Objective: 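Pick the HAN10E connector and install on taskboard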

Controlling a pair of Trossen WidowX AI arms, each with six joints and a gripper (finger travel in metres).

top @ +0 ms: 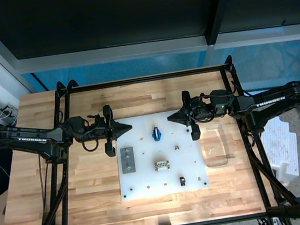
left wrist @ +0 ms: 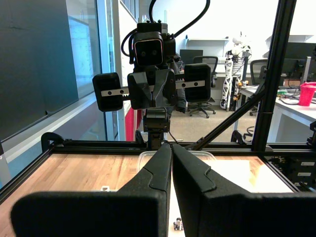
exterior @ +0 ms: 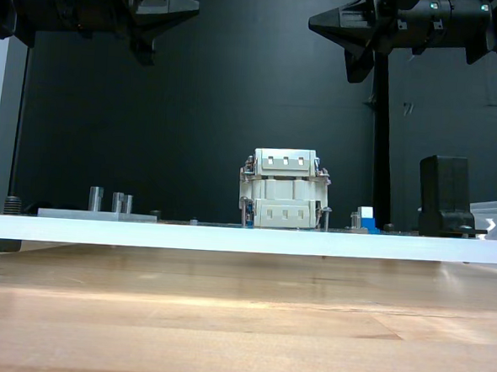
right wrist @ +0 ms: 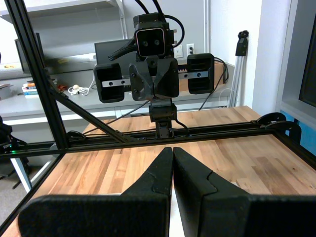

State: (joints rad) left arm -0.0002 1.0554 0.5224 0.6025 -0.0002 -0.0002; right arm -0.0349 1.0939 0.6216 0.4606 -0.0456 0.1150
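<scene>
A pale butcher-block wooden tabletop carries the taskboard, a flat, smooth white square plate. The HAN10E connector, a boxy light-grey plug stacked in two tiers with thin metal clips at its sides, stands upright on the board near its middle, just right of a rectangular grey metal block and nearer than a small blue part. The matte-black left end effector and right end effector hang high above the board's far edge, tips facing each other, each with its wedge-shaped fingers pressed together.
</scene>
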